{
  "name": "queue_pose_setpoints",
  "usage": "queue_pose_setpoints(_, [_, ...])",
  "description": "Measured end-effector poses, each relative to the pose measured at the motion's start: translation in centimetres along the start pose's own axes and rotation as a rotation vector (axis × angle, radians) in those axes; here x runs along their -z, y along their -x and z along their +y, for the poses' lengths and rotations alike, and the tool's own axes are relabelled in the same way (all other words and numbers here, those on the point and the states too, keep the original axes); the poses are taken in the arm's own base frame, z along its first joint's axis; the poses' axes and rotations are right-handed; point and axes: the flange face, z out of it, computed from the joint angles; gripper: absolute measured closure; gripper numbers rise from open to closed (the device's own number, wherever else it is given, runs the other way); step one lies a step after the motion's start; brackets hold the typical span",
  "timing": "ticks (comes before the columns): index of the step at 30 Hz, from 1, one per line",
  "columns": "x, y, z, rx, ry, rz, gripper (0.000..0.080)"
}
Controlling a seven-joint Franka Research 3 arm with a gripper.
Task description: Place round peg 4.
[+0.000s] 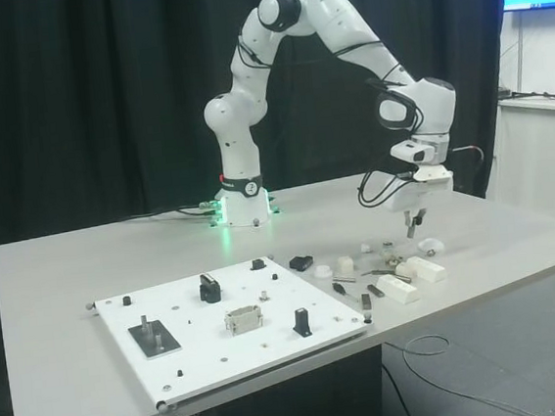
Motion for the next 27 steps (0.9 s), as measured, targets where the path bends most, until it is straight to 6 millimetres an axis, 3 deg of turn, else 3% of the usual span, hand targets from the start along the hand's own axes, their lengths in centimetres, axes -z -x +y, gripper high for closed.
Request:
queue_pose_setpoints(16, [-0.91, 0.80, -0.15, -0.003, 0.003, 0.024, 0.0654])
queue_pose_setpoints(17, [-0.91, 0.78, -0.14, -0.004, 0.003, 0.024, 0.0499])
queue_pose_setpoints(22, [-0.92, 0.61, -0.08, -0.005, 0.003, 0.027, 0.0499])
queue_pose_setpoints(23, [-0.92, 0.57, -0.07, -0.005, 0.003, 0.028, 0.0153])
queue_pose_setpoints(27, [-0.90, 0.42, -0.03, -0.006, 0.001, 0.029, 0.0153])
